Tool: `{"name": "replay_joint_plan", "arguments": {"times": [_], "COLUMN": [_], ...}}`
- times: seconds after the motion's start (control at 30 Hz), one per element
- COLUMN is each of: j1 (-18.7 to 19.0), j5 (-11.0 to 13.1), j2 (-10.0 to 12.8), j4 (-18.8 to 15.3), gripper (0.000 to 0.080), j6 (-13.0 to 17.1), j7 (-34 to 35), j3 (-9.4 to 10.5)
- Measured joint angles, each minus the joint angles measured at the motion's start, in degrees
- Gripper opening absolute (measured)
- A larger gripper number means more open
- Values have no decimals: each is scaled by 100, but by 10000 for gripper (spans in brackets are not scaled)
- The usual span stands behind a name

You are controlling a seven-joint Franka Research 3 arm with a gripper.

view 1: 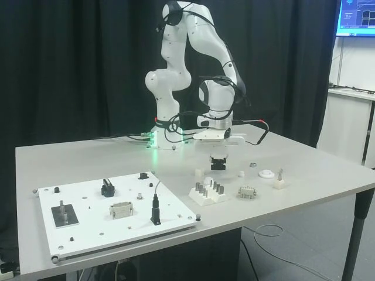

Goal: Insert D-SUB.

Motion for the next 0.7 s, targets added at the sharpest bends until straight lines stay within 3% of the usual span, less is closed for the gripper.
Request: {"name": "replay_joint_plan", "arguments": {"times": [0.3,0.7], "j1": [-1,-6], "j5": [-235,-266], "j2": [3,6], "j4": [141,519], "gripper": [381,381], "j6": [383,521], "j7": [746,812], "j3": [-374,-1178]}}
